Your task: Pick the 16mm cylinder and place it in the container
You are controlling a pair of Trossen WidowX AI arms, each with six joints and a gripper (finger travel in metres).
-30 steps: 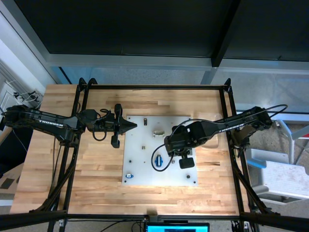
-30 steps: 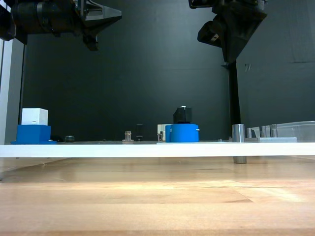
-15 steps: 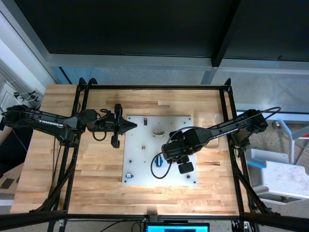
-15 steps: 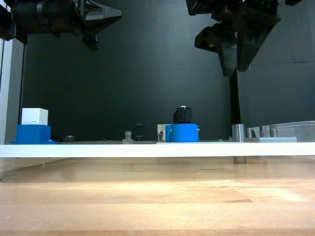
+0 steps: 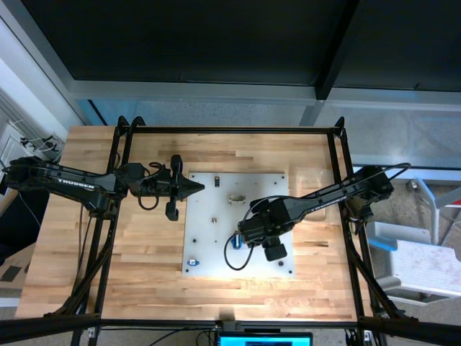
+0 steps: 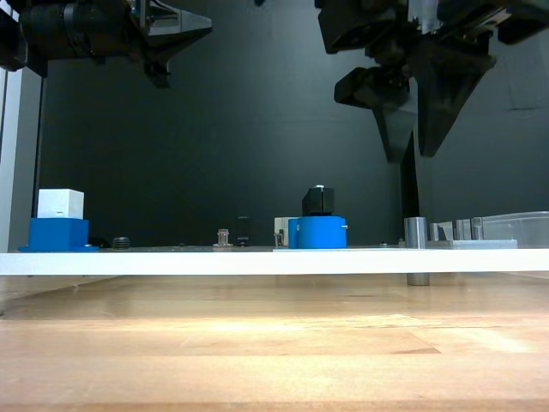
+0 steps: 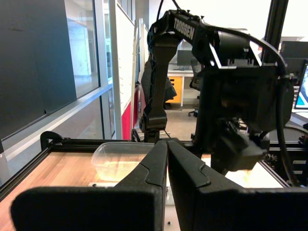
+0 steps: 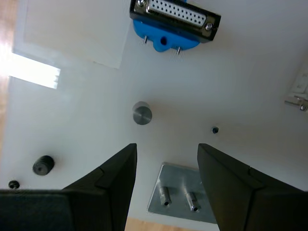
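High view: left gripper [image 5: 193,186] hangs just off the left edge of the flat white board [image 5: 216,249]. Right gripper [image 5: 256,229] is over the board's middle, pointing down. The clear plastic tub, i.e. the container [image 5: 311,180], sits on the wood by the board's far right corner. Can't pick out the peg here.

Low view: the short silver-grey metal peg, i.e. the 16mm cylinder [image 6: 415,232], stands upright on the board, to the right of a blue round part [image 6: 322,233]. Right gripper [image 6: 418,142] is well above it and roughly in line, fingers spread, empty. Container [image 6: 515,225] is further right.

Left wrist view: left fingers [image 7: 154,168] pressed together, holding nothing.

Right wrist view: cylinder [image 8: 142,113] seen end-on, ahead of the wide gap and nearer one finger [image 8: 110,178]. It's apart from the blue connector [image 8: 173,21] and the grey block with two pins [image 8: 180,195].

Handling, my read: solid metal, stiff, smooth, likely slippery. Centre it, pinch the round side, lift straight up. A stub shows under the board, so it's probably seated in a hole.
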